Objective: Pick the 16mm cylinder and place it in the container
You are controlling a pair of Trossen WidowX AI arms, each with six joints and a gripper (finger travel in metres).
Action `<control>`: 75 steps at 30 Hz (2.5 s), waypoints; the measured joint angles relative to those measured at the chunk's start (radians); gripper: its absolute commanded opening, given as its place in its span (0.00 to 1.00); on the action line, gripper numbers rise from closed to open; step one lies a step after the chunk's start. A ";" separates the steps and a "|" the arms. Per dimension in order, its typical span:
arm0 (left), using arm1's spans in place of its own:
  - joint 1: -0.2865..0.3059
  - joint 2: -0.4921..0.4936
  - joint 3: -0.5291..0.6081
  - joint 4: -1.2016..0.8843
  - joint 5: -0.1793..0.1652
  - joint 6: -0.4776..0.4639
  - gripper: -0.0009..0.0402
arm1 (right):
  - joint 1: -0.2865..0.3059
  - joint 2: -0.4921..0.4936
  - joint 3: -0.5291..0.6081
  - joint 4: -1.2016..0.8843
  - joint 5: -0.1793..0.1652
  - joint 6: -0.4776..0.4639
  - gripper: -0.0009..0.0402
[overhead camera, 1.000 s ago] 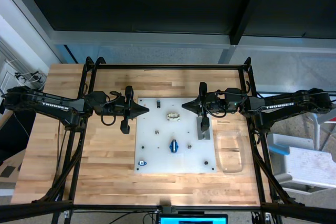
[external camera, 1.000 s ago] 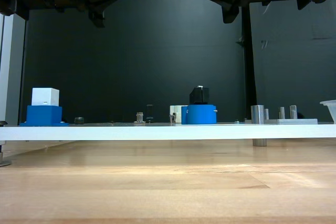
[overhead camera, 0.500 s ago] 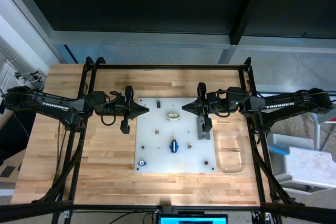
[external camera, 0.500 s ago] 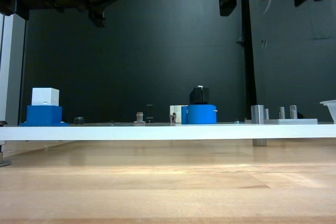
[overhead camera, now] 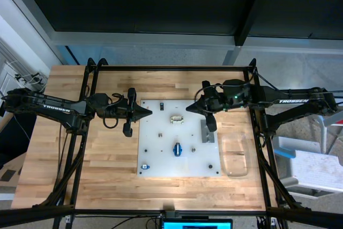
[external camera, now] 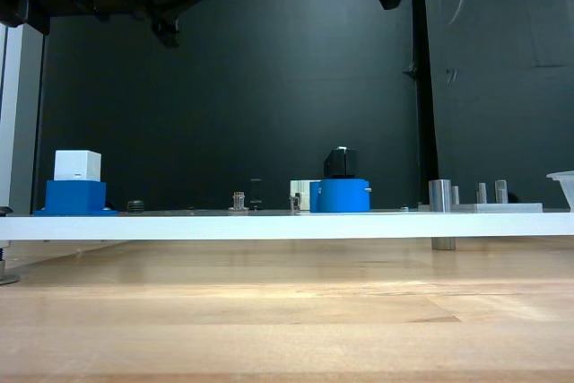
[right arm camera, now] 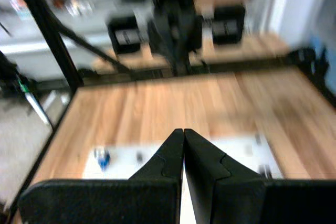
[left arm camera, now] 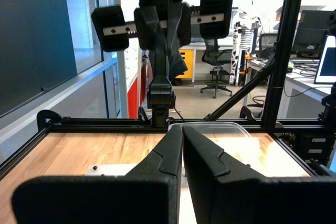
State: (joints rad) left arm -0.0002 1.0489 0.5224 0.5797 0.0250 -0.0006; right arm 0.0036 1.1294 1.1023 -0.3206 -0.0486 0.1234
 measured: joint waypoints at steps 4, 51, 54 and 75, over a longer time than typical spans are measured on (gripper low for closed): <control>0.000 0.000 0.000 0.000 0.000 0.000 0.02 | 0.006 0.052 0.102 -0.205 0.027 0.026 0.02; 0.000 0.000 0.000 0.000 0.000 0.000 0.02 | 0.290 0.535 0.391 -0.775 0.135 0.135 0.18; 0.000 0.000 0.000 0.000 0.000 0.000 0.02 | 0.301 0.549 0.380 -0.773 0.135 0.141 0.24; 0.000 0.000 0.000 -0.006 0.000 0.000 0.02 | 0.320 0.622 0.296 -0.682 0.136 0.185 0.49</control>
State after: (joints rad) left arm -0.0002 1.0489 0.5228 0.5732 0.0254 -0.0006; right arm 0.3233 1.7512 1.3987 -1.0031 0.0875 0.3088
